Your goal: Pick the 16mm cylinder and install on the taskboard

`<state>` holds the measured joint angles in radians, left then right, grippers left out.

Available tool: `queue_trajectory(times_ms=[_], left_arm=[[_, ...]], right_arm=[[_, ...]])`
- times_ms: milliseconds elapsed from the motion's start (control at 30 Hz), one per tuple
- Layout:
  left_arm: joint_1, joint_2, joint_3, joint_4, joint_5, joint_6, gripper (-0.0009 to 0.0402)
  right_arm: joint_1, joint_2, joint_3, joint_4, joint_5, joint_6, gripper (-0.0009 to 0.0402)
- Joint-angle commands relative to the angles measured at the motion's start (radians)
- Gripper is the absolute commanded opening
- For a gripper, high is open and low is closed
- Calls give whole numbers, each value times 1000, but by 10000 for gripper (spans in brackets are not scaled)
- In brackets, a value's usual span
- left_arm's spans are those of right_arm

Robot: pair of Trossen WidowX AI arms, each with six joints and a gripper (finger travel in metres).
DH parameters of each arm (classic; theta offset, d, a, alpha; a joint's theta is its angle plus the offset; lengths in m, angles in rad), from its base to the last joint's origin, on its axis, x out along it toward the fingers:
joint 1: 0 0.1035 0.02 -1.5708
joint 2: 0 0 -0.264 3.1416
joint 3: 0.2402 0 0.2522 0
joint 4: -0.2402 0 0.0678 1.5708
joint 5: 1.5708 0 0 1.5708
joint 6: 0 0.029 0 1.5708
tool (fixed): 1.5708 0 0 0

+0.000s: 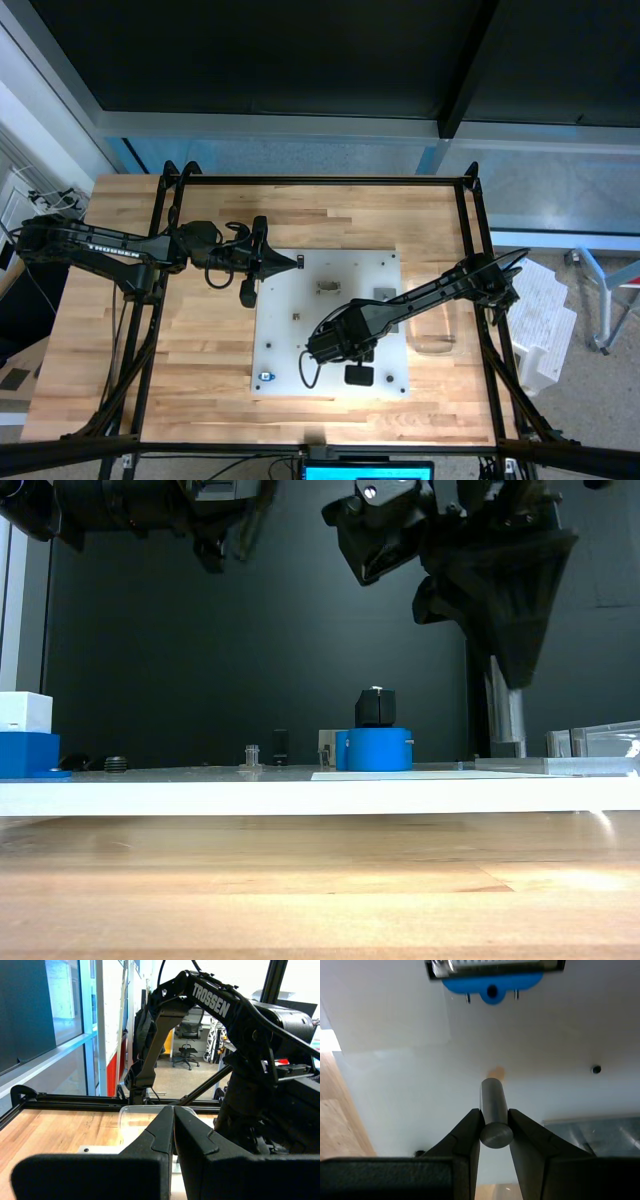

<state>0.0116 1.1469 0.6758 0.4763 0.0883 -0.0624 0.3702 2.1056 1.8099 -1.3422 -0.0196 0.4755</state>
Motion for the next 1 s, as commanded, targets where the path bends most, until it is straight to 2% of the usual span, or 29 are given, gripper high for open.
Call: queue_trajectory(times_ms=[33, 200, 1000], left_arm=[[0, 0, 0, 0, 0, 0, 0], [0, 0, 0, 0, 0, 0, 0], [0, 0, 0, 0, 0, 0, 0]], right_arm=[[0, -2, -11, 16, 5, 6, 0], [0, -2, -23, 35, 27, 7, 0], [2, -2, -96, 121, 18, 7, 0]])
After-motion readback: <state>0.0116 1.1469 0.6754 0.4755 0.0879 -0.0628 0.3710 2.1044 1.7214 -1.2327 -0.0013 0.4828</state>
